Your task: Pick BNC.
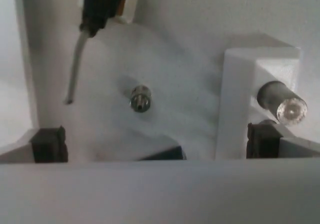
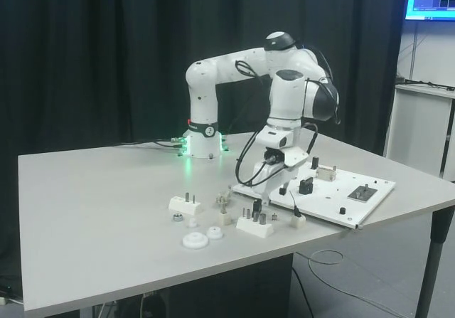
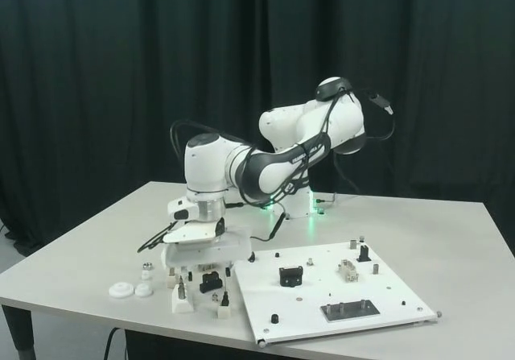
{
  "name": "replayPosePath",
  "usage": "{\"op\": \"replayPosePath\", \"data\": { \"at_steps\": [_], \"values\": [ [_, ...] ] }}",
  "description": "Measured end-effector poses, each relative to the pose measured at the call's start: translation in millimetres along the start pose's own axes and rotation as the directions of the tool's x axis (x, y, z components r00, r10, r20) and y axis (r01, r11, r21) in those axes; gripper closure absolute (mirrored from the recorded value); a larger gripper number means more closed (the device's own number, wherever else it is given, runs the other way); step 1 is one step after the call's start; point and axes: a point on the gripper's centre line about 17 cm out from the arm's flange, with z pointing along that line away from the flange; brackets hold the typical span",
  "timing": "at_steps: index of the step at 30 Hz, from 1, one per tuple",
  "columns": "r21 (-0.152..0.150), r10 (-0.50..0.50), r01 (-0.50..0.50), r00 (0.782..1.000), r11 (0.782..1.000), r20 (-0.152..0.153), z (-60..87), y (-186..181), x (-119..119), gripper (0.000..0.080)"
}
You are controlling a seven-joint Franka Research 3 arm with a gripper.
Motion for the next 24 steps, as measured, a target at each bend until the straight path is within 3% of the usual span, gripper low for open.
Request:
{"op": "replayPosePath", "data": {
  "at_steps": [9,24],
  "values": [
    [0.024,0.015,-0.015,1.000,1.000,-0.010,13.0,-1.7,0.7,0.0003],
    [0.044,0.087,-0.086,0.996,0.995,-0.016,20.7,-6.1,2.9,0.0003]
  ]
}}
